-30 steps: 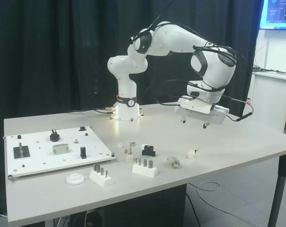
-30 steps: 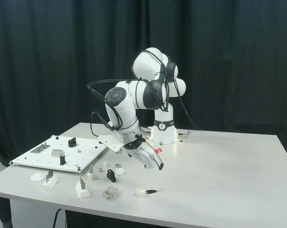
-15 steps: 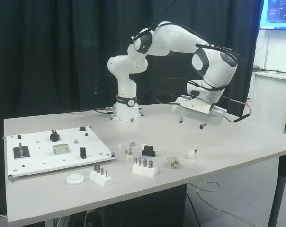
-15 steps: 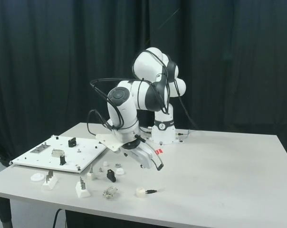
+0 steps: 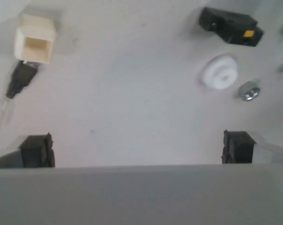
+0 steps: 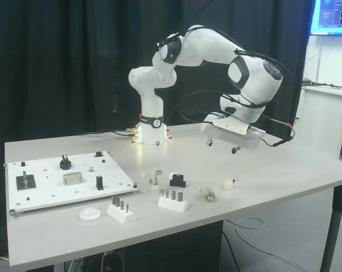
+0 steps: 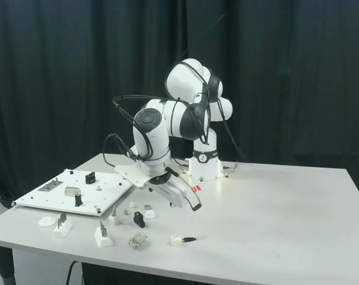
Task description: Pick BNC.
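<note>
Nearest the front edge of the grey table [image 6: 284, 170] lie a white gear [image 6: 89, 214] and two white blocks with upright pins [image 6: 121, 211] [image 6: 172, 201]. Just beyond them sits the small metal connector [image 6: 207, 194], the BNC, resting on the table between the second pin block and a white socket with a short cable [image 6: 229, 183]. Behind these are a black clip [image 6: 178, 181], a small white post [image 6: 155, 186] and a white disc [image 6: 143, 173]. The white board [image 6: 63, 178] with its fittings lies well off to one side.

The gripper [image 6: 222, 146] hangs in the air above the table, farther back than this row of parts. Its jaws are spread wide and have hold of nothing. In the wrist view the two black fingertips [image 5: 36, 150] stand far apart over bare table. The socket [image 5: 34, 38], the black clip [image 5: 230, 26], a white wheel [image 5: 219, 72] and a nut [image 5: 248, 91] all lie ahead of them, none between them. The metal connector cannot be made out there. In the second room view it [image 7: 137, 240] lies near the table's front edge, lower than the gripper [image 7: 185, 206], off to one side and clearly apart from it, with no contact.

Farthest back, the white arm [image 6: 216, 51] arches from its base [image 6: 150, 133] before a black curtain [image 6: 58, 68].
</note>
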Action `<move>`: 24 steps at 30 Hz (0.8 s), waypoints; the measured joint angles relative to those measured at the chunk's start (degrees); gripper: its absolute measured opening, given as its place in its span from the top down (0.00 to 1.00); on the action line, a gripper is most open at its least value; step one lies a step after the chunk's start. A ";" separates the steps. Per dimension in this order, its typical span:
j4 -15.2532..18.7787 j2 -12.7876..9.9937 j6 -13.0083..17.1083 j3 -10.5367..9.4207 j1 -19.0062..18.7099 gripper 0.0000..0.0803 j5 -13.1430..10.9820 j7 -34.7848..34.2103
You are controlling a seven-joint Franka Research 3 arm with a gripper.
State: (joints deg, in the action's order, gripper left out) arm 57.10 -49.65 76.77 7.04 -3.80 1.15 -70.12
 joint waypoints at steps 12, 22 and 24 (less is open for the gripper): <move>4.29 2.31 -0.48 0.00 1.07 0.00 5.33 7.31; 13.44 6.28 3.37 -0.25 2.88 0.00 9.18 15.39; 15.40 7.20 4.47 -0.28 3.29 0.00 9.51 16.40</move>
State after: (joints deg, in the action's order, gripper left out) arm 72.51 -42.45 81.25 6.76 -0.51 10.66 -53.72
